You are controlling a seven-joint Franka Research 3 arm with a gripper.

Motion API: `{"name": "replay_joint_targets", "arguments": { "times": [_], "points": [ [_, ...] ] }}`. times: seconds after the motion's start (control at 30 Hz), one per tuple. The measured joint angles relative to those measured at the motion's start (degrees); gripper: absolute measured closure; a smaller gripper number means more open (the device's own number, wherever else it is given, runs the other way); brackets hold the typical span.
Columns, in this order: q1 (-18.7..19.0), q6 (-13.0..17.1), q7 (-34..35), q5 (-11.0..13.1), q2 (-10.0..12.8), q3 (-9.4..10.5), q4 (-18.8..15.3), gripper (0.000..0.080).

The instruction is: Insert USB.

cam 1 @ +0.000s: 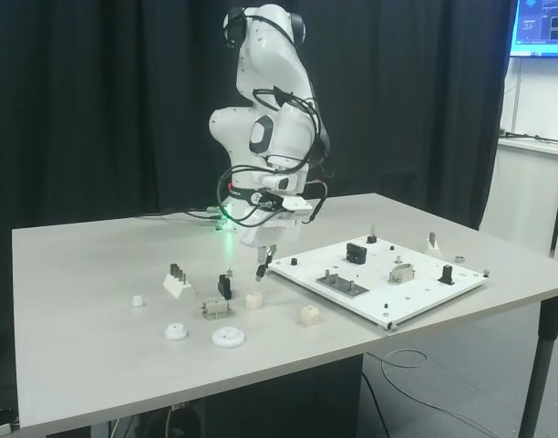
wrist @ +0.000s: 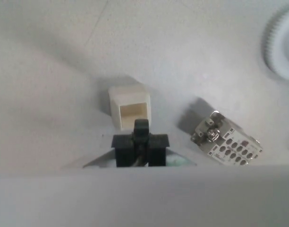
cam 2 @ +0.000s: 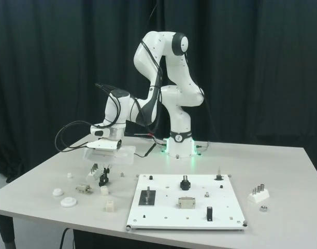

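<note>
Low over the grey table [cam 1: 78,274], the white arm [cam 2: 148,106] bends forward, gripper [wrist: 141,142] pointing down, fingers clamped on a black plug [wrist: 141,127] just beside a white socket block [wrist: 130,105].

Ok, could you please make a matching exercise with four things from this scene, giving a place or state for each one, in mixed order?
Things
1. black plug
2. small white box
3. metal connector
4. white board

Places or states
A. lies flat and carries several fixtures
B. held in the end effector
C. on the grey table, open cavity showing
D. on the grey table, rows of holes in its face

Pairs: 1-B, 2-C, 3-D, 4-A
</note>
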Motion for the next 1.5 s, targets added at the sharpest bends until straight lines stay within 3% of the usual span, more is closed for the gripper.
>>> {"name": "replay_joint_targets", "arguments": {
  "times": [1.1,1.3,1.5],
  "points": [
    [0.99,-1.03,-0.40,0.66,-0.05,0.12,1.70,0.0747],
    [2.04,-1.03,-3.21,3.00,-0.05,0.43,2.47,0.0747],
    [3.26,-1.24,-7.11,7.47,-0.05,0.99,3.76,0.0747]
  ]
}}
